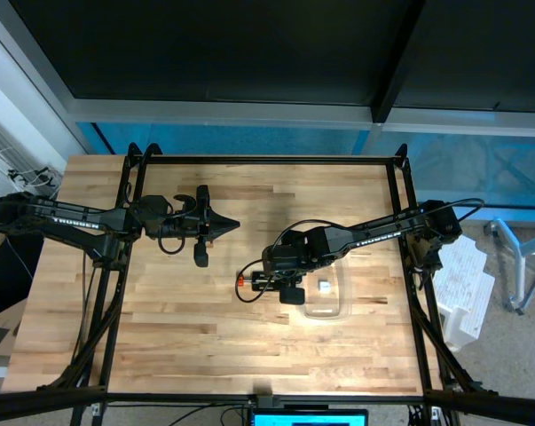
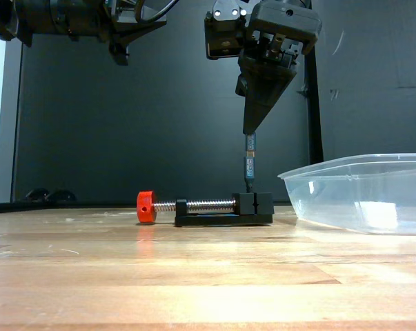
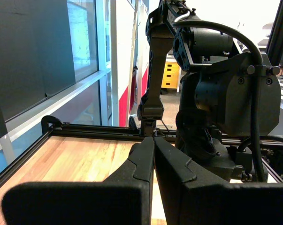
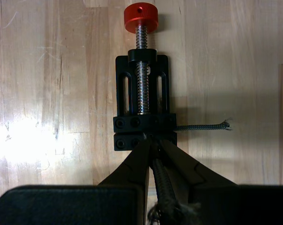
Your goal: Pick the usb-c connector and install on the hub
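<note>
The right claw (image 2: pixel 249 131) hangs point-down over the right-centre of the pale wooden tabletop (image 1: pixel 205 337). Its two fingers are pinched together on a slim usb-c connector (image 2: pixel 249 165), which is held upright with its dark braided cable running up between the fingers.

Directly below sits the hub (image 2: pixel 225 209), a small black rectangular block with a bare threaded screw and an orange-red knob (image 2: pixel 146 207). It lies flat on the tabletop with the knob pointing left. The connector's lower tip meets the top of the hub's right-end block at the seam between its two clamp pieces. It cannot be told whether the tip is seated inside.

A short, dark braided cord with a frayed end (image 4: pixel 202 126) sticks out sideways from that same seam and lies on the wood.

Just to the right of the hub stands a clear plastic tray (image 2: pixel 359 193) with a small white piece (image 1: pixel 324 287) inside.

The left claw (image 1: pixel 232 224) is held high above the left-centre of the tabletop, well apart from the hub and pointing right. Its fingers (image 3: pixel 143 159) are pressed together with nothing between them.
</note>
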`<state>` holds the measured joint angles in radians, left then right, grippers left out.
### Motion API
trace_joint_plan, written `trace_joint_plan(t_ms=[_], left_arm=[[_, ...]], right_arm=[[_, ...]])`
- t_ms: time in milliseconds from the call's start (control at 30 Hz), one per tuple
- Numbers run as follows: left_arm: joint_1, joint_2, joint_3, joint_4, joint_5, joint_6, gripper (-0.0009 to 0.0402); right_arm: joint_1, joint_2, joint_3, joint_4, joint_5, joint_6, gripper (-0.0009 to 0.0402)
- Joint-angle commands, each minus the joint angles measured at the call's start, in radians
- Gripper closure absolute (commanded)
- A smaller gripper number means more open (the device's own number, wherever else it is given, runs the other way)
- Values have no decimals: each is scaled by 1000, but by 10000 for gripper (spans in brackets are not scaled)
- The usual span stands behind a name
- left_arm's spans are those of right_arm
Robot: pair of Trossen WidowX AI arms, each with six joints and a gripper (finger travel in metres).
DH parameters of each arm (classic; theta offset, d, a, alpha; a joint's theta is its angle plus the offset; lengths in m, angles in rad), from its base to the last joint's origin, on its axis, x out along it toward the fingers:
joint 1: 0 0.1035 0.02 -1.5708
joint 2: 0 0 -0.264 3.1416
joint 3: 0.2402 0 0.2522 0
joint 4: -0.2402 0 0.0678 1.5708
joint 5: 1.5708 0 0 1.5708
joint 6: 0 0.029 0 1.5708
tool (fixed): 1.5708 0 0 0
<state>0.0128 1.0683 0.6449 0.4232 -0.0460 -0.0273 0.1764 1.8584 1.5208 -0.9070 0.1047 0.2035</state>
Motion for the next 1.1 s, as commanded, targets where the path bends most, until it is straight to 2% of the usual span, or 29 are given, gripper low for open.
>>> trace_joint_plan(t_ms=[33, 400, 1100], left_arm=[[0, 0, 0, 0, 0, 0, 393], [0, 0, 0, 0, 0, 0, 393], [0, 0, 0, 0, 0, 0, 393]], right_arm=[[0, 1, 0, 0, 0, 0, 393], [0, 0, 9, -8, 0, -5, 393], [-8, -5, 154, -142, 8, -57, 393]])
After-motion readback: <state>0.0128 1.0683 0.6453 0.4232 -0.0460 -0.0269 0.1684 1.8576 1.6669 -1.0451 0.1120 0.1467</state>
